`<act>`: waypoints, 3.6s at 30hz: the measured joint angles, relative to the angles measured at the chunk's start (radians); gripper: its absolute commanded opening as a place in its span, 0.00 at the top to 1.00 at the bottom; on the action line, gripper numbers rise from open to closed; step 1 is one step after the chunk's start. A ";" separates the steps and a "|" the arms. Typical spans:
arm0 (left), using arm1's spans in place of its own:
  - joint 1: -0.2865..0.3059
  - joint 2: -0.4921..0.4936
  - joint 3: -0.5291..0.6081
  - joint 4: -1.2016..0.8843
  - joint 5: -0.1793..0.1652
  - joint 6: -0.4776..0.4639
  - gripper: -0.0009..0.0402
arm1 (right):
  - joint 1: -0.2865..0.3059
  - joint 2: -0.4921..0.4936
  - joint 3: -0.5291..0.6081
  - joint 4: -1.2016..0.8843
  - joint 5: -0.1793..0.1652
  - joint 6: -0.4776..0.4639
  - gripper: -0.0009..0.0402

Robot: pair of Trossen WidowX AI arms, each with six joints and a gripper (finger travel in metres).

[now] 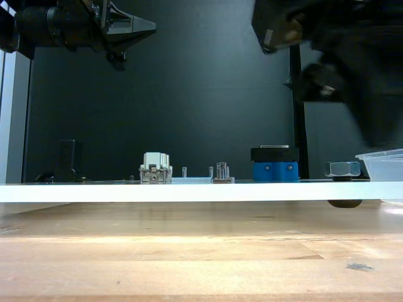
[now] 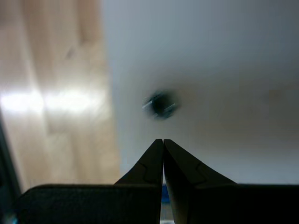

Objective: Pick the M12 fastener and fasten on the M12 threads

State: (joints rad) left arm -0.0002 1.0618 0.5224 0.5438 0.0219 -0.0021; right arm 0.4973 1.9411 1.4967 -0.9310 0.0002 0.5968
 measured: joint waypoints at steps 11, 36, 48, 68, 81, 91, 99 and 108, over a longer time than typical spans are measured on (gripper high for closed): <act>0.000 0.000 0.000 -0.018 0.000 0.000 0.98 | 0.008 0.041 -0.001 0.026 0.117 0.093 0.98; 0.000 0.000 0.000 -0.024 0.000 0.000 0.98 | 0.021 0.030 -0.002 0.019 -0.169 0.069 0.98; 0.000 0.000 0.000 -0.024 0.000 0.000 0.98 | 0.021 0.004 -0.002 0.010 0.103 0.110 0.98; 0.000 0.000 0.000 -0.023 0.000 0.000 0.98 | 0.028 0.063 0.005 0.058 -0.104 0.113 0.98; 0.000 0.000 0.000 -0.023 0.000 0.000 0.98 | 0.027 0.053 0.007 0.056 -0.114 0.102 0.98; 0.000 0.000 0.000 -0.023 0.000 0.000 0.98 | 0.024 0.029 0.051 -0.019 0.140 0.101 0.98; 0.000 0.000 0.000 -0.023 0.000 0.000 0.98 | 0.022 0.054 0.028 0.000 0.150 0.099 0.98; 0.000 0.000 0.000 -0.023 0.000 0.000 0.98 | 0.021 0.063 0.018 0.048 0.154 0.098 0.98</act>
State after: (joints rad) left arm -0.0002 1.0618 0.5228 0.5213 0.0216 -0.0021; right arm 0.5182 2.0037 1.5146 -0.8825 0.1543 0.6945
